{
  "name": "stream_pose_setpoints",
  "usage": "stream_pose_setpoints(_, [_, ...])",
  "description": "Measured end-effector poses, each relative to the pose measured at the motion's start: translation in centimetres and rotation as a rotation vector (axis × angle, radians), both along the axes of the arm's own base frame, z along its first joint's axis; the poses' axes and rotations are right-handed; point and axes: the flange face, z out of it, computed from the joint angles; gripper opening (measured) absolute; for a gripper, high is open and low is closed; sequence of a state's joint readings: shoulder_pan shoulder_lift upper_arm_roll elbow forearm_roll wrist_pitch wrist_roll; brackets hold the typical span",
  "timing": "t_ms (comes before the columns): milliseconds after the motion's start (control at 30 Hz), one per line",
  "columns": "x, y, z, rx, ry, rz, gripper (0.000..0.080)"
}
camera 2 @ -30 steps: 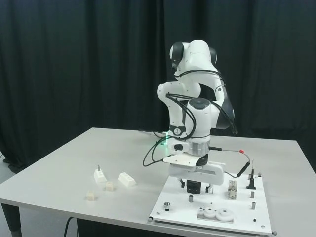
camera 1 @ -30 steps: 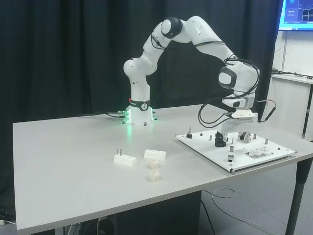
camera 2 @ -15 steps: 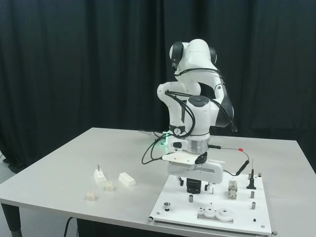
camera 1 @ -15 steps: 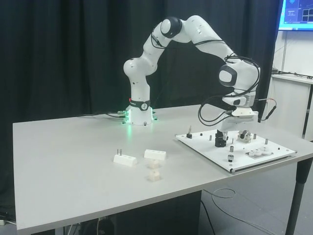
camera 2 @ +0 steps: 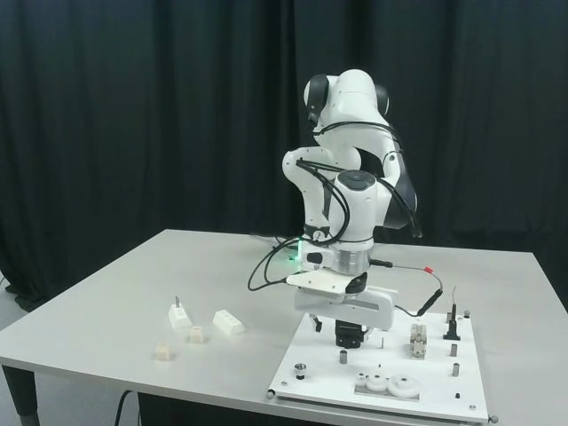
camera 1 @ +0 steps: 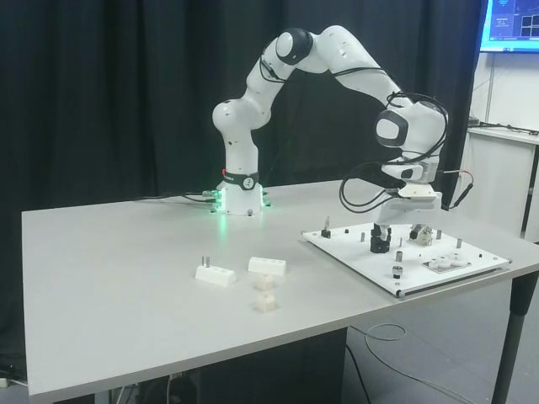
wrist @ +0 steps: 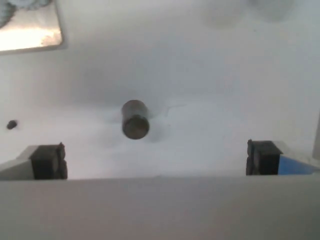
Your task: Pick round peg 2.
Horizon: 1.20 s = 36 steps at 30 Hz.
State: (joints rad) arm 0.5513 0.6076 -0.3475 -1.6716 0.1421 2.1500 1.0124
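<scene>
**Open gripper hangs over a standing peg on the white board**

Nearest the second room camera, at the white board's (camera 2: pixel 390 368) front edge, lie two white gears (camera 2: pixel 388 384), with a short grey cylinder (camera 2: pixel 302 370) near the front left corner. Just behind the gears, round peg 2 (camera 2: pixel 343 357) stands upright on the board, a small dark cylinder. In the wrist view the peg (wrist: pixel 135 119) sits on the white surface between the two black fingertips (wrist: pixel 47 161), nearer one than the other, touching neither. The gripper (camera 2: pixel 348 335) hovers directly above it, spread wide and holding nothing. To the right on the board stand a small white-grey fixture (camera 2: pixel 416 341) and a black post (camera 2: pixel 452 325). Left of the board, on the grey table (camera 2: pixel 115 302), rest several white blocks (camera 2: pixel 228 322). Farther back, the arm's base (camera 1: pixel 239 192) shows green light.
</scene>
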Motion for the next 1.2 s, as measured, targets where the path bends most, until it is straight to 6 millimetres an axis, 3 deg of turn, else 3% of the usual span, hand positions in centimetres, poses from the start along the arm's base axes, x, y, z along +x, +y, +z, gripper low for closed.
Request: stream_pose_setpoints(1200, [0.8, -5.0, 2.8, -0.066, -0.003, 0.023, 0.0800])
